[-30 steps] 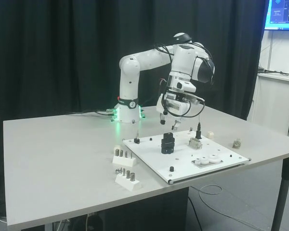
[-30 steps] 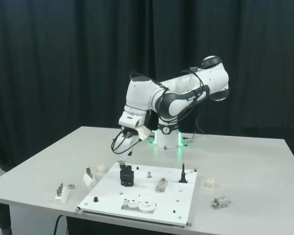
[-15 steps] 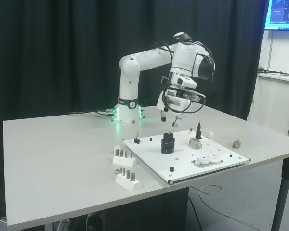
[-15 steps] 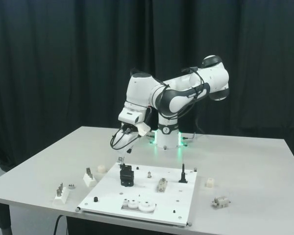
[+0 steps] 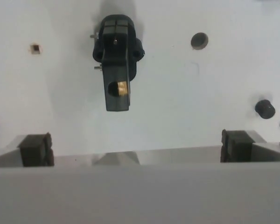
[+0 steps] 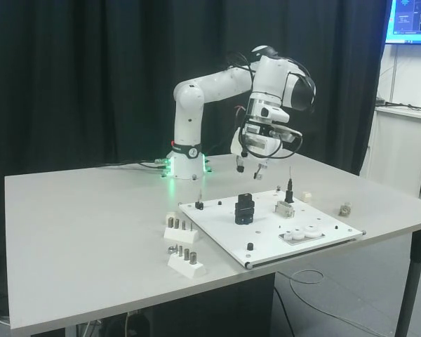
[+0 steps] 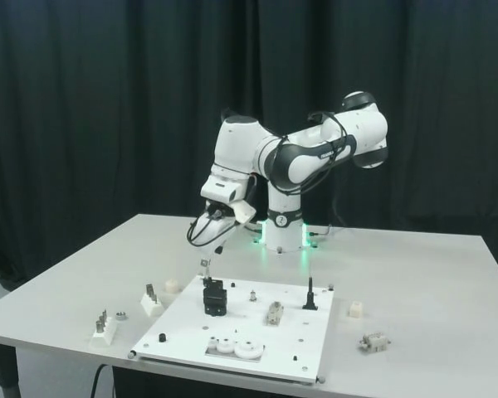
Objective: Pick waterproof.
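Wrist view: gripper (image 5: 135, 148) had its fingers (image 5: 36, 149) spread wide w/ nothing btw them. Below and beyond them the waterproof connector (image 5: 115, 60), a black body, stood on the white board (image 5: 200, 102), untouched. Vs 1 s ago the gripper (image 6: 249, 168) had risen and drawn back toward the far side, so it hung well above the connector (image 6: 244, 209) rather than close over it. Pick was prob. not yet started, or the arm was re-lining for a fresh descent. Around it, first room view: nearest were two white peg blocks (image 6: 186, 261) on the grey table (image 6: 77, 246), left of the board (image 6: 221, 228). Then came a black knob (image 6: 250, 246) and white gears (image 6: 302, 235) at the near edge. Right of the connector sat a small grey part (image 6: 285, 207) and a black post (image 6: 290, 188), both apart from it, so nothing seemed to block a straight drop. Farthest stood the arm base w/ green light (image 6: 170, 167).
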Robot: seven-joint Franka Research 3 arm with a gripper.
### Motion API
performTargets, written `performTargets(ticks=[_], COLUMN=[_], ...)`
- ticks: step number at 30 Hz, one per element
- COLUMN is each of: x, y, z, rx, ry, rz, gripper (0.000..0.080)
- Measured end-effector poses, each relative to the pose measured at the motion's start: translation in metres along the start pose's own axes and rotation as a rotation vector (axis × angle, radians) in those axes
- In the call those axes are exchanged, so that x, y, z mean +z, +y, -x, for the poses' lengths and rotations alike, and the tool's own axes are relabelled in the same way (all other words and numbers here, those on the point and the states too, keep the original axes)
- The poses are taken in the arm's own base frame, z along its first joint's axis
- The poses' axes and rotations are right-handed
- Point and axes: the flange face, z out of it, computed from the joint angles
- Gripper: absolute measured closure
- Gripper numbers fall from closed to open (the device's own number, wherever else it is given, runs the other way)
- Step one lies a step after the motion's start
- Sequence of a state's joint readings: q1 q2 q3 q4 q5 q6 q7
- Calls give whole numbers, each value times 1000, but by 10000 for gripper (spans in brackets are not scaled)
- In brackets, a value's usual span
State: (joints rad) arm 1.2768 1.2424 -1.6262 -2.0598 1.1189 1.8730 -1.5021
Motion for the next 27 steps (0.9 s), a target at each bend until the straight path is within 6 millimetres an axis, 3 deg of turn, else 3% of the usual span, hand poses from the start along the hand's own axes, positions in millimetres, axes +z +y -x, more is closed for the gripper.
performTargets(ticks=[27], x=[-13], y=[4], z=[-7], rx=[-14], ry=[-19], rz=[0], gripper=[3])
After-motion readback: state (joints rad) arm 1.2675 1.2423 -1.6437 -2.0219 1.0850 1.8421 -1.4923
